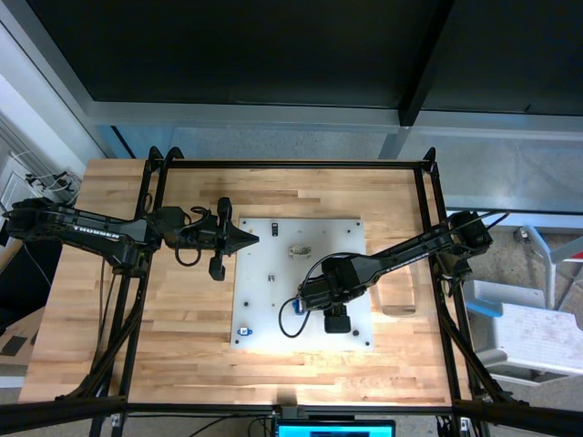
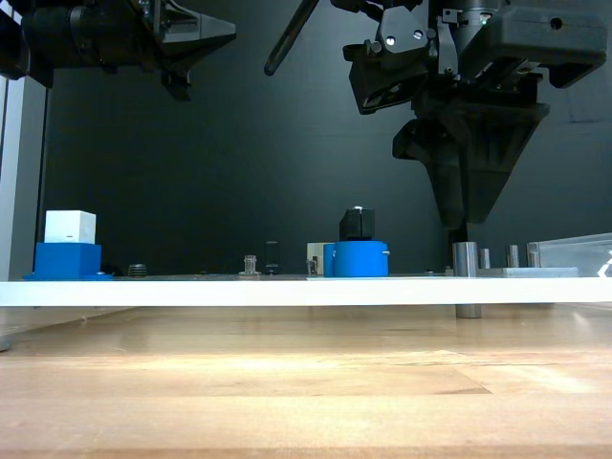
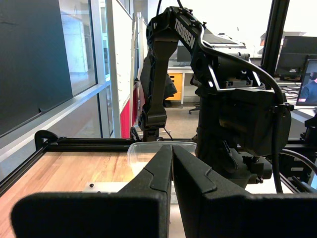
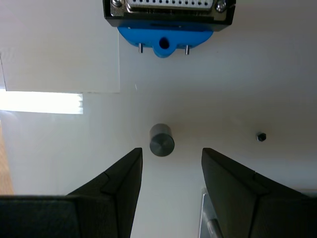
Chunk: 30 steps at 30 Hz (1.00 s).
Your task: Pick the 16mm cylinder and place it in the container
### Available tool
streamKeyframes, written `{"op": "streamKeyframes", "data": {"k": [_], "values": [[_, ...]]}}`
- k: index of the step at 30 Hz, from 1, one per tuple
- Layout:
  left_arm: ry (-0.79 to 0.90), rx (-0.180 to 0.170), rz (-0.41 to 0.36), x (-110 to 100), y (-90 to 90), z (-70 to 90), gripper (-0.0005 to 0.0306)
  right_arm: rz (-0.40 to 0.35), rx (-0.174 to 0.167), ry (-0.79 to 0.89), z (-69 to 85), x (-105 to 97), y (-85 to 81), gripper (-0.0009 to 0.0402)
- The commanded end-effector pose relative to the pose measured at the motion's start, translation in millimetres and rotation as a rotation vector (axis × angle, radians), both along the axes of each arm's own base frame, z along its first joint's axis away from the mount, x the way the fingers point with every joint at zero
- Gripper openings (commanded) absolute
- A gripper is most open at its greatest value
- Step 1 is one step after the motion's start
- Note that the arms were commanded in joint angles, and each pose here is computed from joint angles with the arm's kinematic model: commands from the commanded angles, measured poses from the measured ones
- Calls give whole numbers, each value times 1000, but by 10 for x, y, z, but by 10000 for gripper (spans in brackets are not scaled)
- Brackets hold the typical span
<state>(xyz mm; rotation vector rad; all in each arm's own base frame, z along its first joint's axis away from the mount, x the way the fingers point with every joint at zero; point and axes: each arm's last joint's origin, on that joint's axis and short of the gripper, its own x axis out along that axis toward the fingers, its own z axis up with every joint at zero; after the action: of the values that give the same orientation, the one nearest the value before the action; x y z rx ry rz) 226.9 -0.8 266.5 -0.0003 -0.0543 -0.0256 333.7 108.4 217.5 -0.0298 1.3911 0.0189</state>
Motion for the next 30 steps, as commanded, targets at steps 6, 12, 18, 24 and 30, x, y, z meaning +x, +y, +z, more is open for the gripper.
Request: {"op": "streamKeyframes", "data": {"k": [6,12,18,24,30], "values": [[0,0,0,0,0,0,0,1,5,-11,-130,4,10,165],[0,0,0,0,0,0,0,4,9,-1,-192,31,21,165],[0,0,0,1,1,-1,0,3,9,-2,-201,29,21,165],[1,0,0,1,0,-1,0,1,11,-8,-243,27,20,165],[0,0,0,1,1,-1,0,1,13,-12,-297,26,21,165]]}}
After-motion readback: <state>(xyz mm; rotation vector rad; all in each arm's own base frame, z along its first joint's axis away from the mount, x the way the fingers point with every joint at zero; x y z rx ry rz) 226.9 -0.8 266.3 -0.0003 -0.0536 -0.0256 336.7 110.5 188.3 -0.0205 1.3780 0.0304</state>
